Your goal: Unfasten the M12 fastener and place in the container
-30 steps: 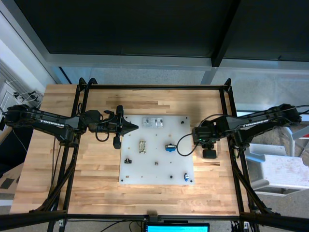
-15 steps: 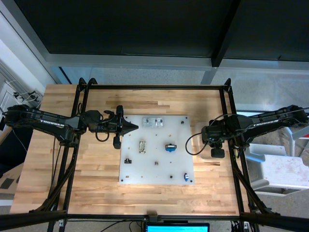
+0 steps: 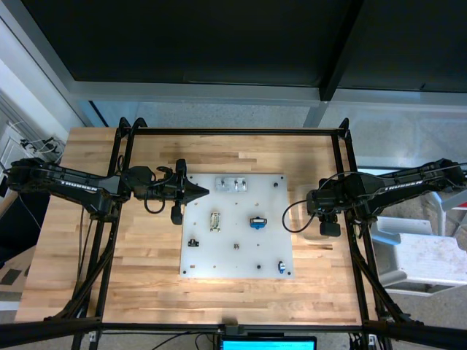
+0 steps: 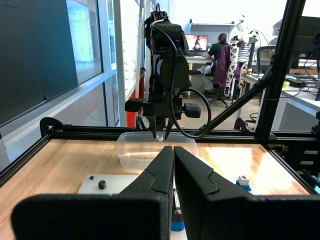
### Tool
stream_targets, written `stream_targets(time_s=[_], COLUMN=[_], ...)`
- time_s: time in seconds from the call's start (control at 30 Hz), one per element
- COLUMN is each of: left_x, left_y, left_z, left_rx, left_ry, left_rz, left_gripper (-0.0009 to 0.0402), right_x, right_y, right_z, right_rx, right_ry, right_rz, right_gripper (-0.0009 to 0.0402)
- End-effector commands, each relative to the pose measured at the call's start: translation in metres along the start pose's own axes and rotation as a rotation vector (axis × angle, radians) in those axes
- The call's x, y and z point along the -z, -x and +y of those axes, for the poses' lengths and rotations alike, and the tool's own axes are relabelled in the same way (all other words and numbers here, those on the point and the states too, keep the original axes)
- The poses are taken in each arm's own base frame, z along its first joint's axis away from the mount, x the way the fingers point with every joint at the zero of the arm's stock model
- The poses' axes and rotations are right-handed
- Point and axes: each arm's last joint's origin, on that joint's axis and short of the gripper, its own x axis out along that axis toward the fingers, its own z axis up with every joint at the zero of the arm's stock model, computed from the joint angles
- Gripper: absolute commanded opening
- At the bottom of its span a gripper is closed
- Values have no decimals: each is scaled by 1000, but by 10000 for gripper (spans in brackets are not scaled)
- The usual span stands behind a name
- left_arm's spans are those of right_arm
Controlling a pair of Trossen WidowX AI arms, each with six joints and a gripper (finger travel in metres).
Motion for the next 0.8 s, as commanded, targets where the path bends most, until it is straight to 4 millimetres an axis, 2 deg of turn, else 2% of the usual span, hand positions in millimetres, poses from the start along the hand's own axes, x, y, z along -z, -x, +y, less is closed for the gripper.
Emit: stream_targets(time_s=[0.03,0.27,0.8], left_x=[0,0,0], left_y=[0,0,0], left_z=[0,0,0], left_rx=[0,0,0], left_ry=[0,0,0], left_rz=[0,0,0], left_gripper=[0,0,0], right_x=[-1,-1,-1], right_y=[0,0,0], right_z=[0,0,0], right_rx=[-1,-1,-2], right_ry=[3,3,3], right_rz=[-3,-4,-7], right_gripper=[163,191,193])
